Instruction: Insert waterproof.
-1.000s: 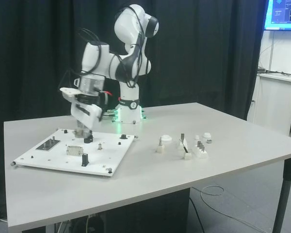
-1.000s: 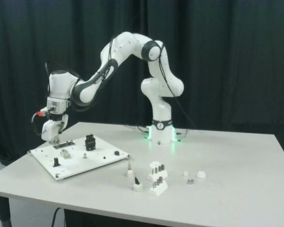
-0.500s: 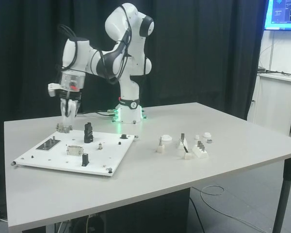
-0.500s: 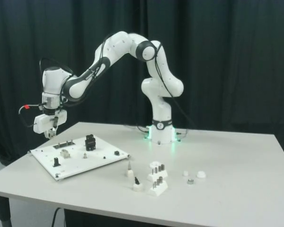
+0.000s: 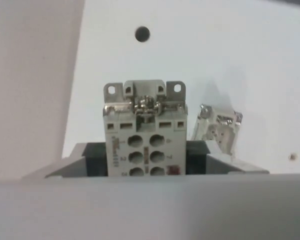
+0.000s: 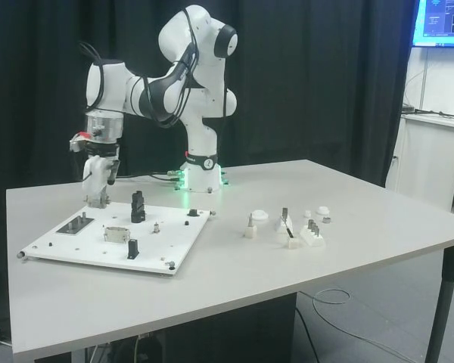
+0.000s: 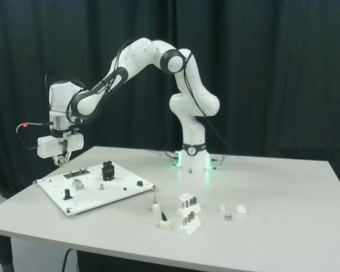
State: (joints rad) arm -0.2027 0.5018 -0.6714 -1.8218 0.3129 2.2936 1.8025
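Observation:
My gripper (image 6: 98,195) (image 7: 61,160) hangs over the far left corner of the white board (image 6: 174,242) (image 7: 124,195). It is shut on a grey connector block (image 5: 140,135) with numbered round holes and a metal clip on top. In the wrist view my black fingertips (image 5: 90,160) flank the block on both sides. Beyond it the board (image 5: 215,60) shows a small metal socket (image 5: 217,127) and a black hole (image 5: 142,34). A black upright part (image 6: 137,206) (image 7: 108,170) stands on the board to the right of the gripper.
The board also carries a grey slotted fixture (image 6: 74,224), a metal socket (image 6: 116,233) and a small black post (image 6: 132,248). White holders with parts (image 6: 287,227) (image 7: 187,212) and white caps (image 6: 321,212) sit mid-table. The arm's base (image 6: 199,170) is behind the board.
The gripper rose from beside the black upright part and swung left to the board's far left corner, with the grey connector block at its fingertips.

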